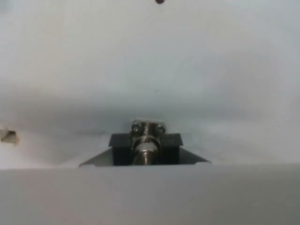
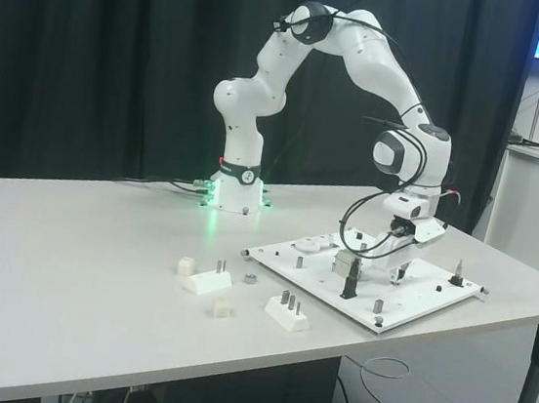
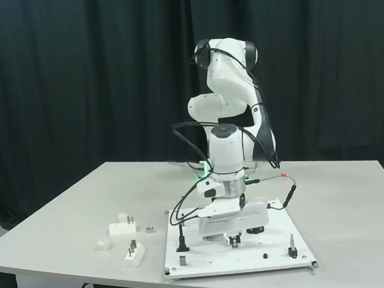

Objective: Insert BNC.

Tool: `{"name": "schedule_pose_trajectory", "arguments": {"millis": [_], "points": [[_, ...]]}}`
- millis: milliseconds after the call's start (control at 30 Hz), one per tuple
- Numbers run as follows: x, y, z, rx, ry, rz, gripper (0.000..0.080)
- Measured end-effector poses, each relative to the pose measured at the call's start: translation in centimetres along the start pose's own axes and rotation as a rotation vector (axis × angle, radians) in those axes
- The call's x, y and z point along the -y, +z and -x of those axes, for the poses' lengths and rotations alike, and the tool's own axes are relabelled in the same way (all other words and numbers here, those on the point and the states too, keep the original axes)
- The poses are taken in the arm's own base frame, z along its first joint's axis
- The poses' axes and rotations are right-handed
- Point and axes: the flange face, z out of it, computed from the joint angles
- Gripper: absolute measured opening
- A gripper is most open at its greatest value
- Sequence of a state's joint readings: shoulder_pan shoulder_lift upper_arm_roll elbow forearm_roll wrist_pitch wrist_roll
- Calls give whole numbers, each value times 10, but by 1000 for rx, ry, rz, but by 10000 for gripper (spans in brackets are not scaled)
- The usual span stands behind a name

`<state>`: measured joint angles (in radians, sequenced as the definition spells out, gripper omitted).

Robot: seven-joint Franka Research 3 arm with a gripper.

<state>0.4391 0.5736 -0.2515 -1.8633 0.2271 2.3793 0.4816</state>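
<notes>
Fingers of my gripper [image 2: 400,274] hang low over the white board [image 3: 207,265]; whether they are open, or hold anything, I cannot tell.

From my wrist, the metal BNC connector [image 1: 146,143] sits straight ahead in its black bracket [image 1: 123,147], centred between my fingers. Its long axis runs along my line of sight, open end pointing at me, so I judge a straight push along that axis comes next.

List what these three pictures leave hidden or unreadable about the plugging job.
- Gripper fingers: wrist view shows none; both room views too small to tell open or shut.
- Metal BNC socket on its black bracket: lower part cut off by a blurred grey band in the wrist view.
- Any held plug: not discernible in either room view above the white square board.
</notes>
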Motion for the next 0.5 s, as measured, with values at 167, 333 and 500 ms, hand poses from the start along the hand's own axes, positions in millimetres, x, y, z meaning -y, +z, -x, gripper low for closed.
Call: {"name": "schedule_pose_trajectory", "arguments": {"millis": [167, 333, 500], "points": [[0, 2, 0, -2, 43, 0, 124], [0, 4, 0, -3, 71, 1, 124], [1, 4, 0, -2, 83, 0, 124]]}}
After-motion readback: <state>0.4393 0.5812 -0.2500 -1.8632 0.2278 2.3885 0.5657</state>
